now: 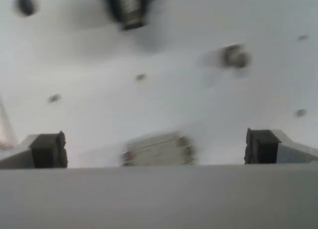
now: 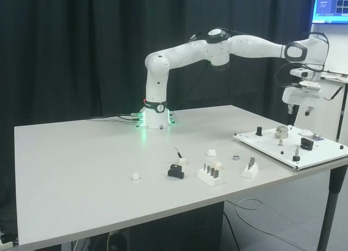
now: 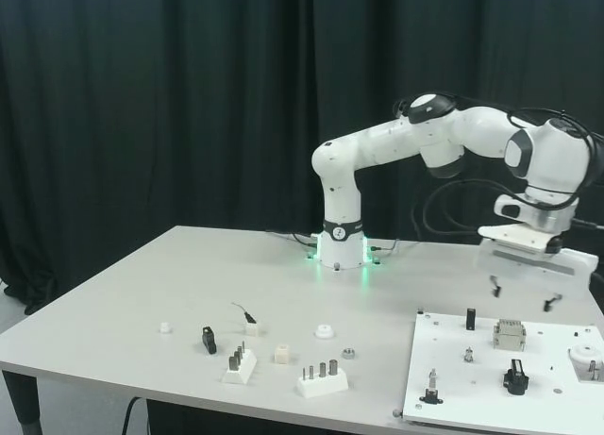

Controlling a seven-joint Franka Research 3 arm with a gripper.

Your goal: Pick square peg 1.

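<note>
**A:** Where's the gripper [image 3: 522,293] at, then?

**B:** It hangs high over the white board [image 2: 266,145], fingers spread wide with nothing between them. In the wrist view a grey ribbed block [image 1: 156,149] lies right below the hand, and a threaded stud [image 1: 128,8] stands a bit beyond it.

**A:** And square peg 1 [image 2: 250,163]?

**B:** Not under the hand at all. I take it to be the dark upright peg in the small white holder [image 2: 250,171] on the grey table [image 2: 81,153]. That's well below the hand and well apart from it, past the board's near edge. Which peg is number one I can't tell for sure.

**A:** How would it handle?

**B:** My guess is light, stiff and smooth, so it could slip. Best to grip its flat sides up near the top, clear of the holder, and lift it straight up so it doesn't jam.

**A:** Anything in the way?

**B:** The three-peg holder [image 2: 209,176] sits near it, on the side farther from the hand, and a small nut [image 2: 236,156] is just beside. The parts on the board poke up under the hand, so it should travel high before it drops.
</note>
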